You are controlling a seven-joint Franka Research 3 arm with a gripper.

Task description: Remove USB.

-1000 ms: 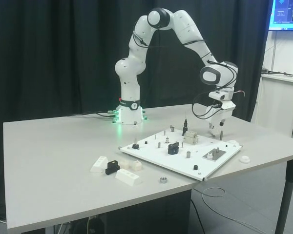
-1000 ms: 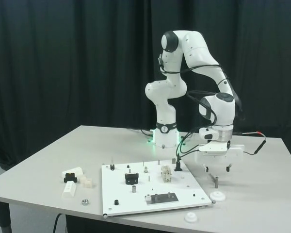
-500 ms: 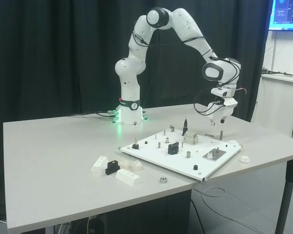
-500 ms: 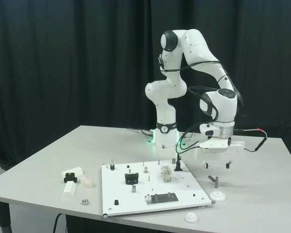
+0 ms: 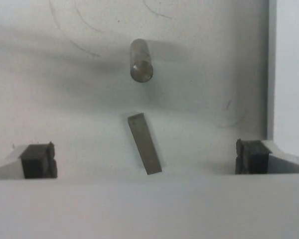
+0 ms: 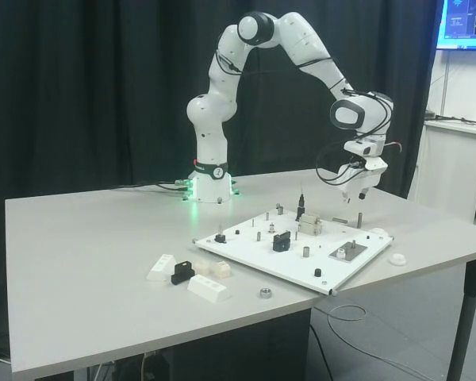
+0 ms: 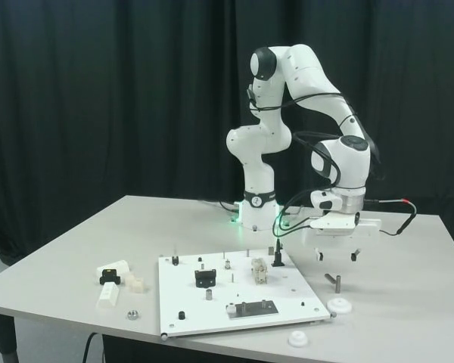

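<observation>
Tool (image 7: pixel 336 257) spread wide with nothing between its fingers, hanging in the air above the bare grey table (image 6: pixel 87 238) just off the white board (image 7: pixel 212 310). Wrist view: the two black fingertips (image 5: pixel 38 160) stand far apart, and between them, down on the table, lie a short upright metal peg (image 5: pixel 141 60) and a flat grey bar (image 5: pixel 145 143) lying aslant just beside the peg, not touching it. Second room view shows the same peg (image 7: pixel 337 283) standing on the table beside the board, with the bar leaning close by it. USB plug (image 7: pixel 277 257), black with a thin black cable rising from it, sits upright in the board at the board's edge toward the arm's base, well apart from the tool; in the first room view the plug (image 6: pixel 299 211) stands next to a pale connector block (image 6: pixel 309 227). Two white discs (image 7: pixel 338 306) rest on the table near the board's corner closest to the tool. Off the board's far side from the tool: a cluster of white blocks (image 6: pixel 209 287), a black piece (image 6: pixel 182 272) and a small metal nut (image 6: pixel 264 293). Green light glows at the arm's base (image 6: pixel 209 189).
</observation>
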